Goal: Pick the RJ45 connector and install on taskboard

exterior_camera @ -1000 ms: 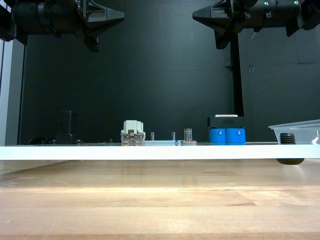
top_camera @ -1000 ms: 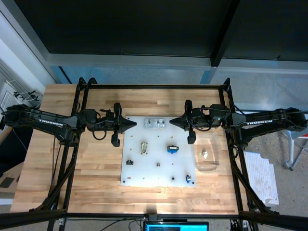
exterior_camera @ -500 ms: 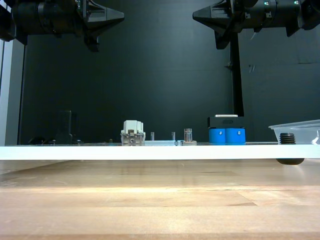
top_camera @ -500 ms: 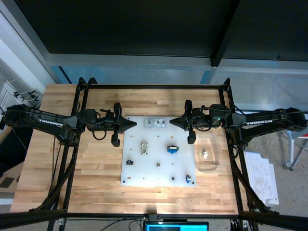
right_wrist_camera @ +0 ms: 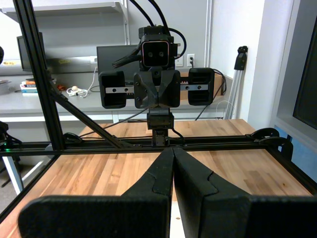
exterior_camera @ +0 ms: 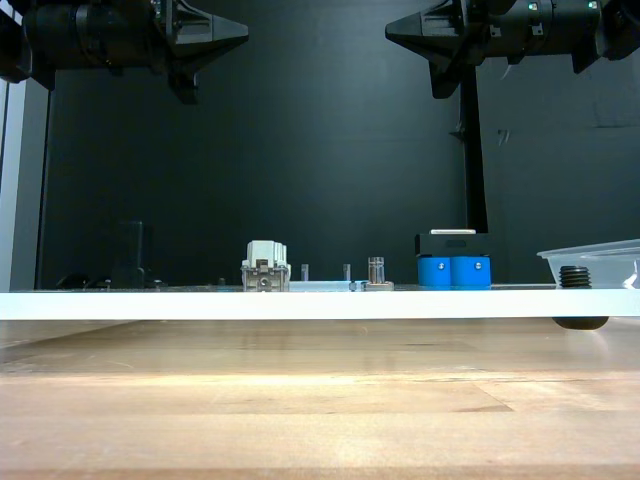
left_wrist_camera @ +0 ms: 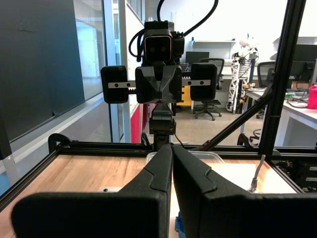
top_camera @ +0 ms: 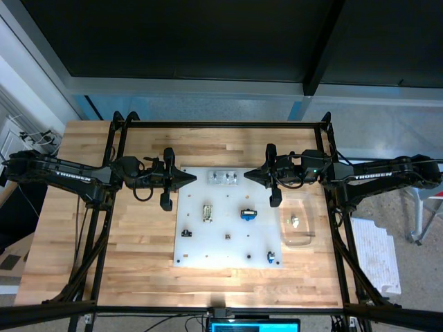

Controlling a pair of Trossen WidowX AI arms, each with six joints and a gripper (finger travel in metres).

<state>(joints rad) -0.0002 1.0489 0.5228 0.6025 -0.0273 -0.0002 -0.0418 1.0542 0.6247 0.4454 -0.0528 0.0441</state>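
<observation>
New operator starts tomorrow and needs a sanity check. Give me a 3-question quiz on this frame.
1. Fill in: the clear tray lies off the white board's ___ side.
2. True or false: the left end effector, raised over the board's far left part, is shut and empty.
3. The right end effector is: A) down in the tray; B) raised over the board's far part, shut; C) resting on the board, open.
Key: 1 right; 2 true; 3 B.
</observation>
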